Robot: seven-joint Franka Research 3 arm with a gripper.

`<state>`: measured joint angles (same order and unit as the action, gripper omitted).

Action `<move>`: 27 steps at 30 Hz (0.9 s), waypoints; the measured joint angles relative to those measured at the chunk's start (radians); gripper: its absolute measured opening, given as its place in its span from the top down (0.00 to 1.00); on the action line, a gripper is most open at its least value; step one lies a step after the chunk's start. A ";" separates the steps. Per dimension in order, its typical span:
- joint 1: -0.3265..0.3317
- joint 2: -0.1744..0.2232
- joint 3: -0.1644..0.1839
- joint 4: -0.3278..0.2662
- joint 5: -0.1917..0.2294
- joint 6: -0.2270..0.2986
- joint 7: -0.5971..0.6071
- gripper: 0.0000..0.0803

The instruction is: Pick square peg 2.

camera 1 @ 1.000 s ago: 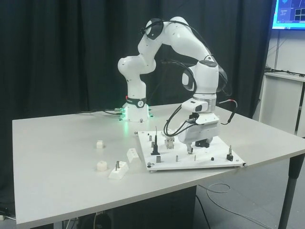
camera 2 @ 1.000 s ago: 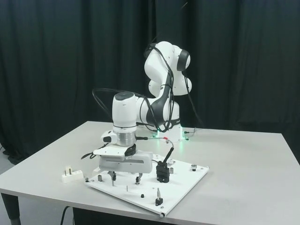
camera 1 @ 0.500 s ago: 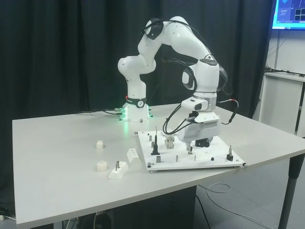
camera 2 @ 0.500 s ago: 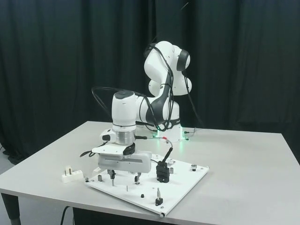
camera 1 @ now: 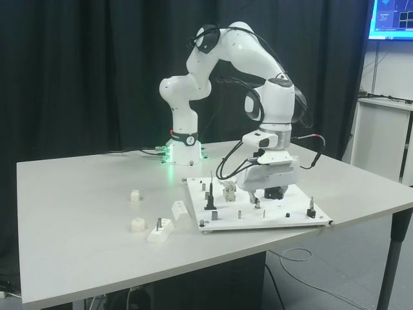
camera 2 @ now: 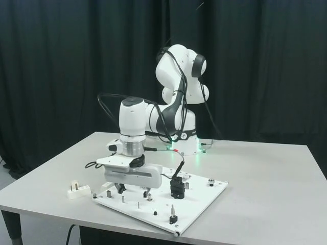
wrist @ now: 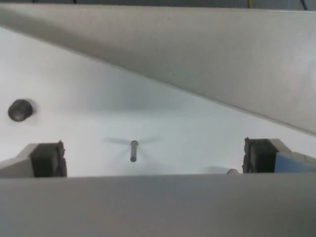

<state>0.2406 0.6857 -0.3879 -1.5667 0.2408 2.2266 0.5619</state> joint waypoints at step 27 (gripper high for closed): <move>-0.054 -0.023 -0.020 0.039 -0.150 -0.024 0.395 0.00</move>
<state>0.1863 0.6623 -0.4078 -1.5282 0.0904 2.2024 0.9571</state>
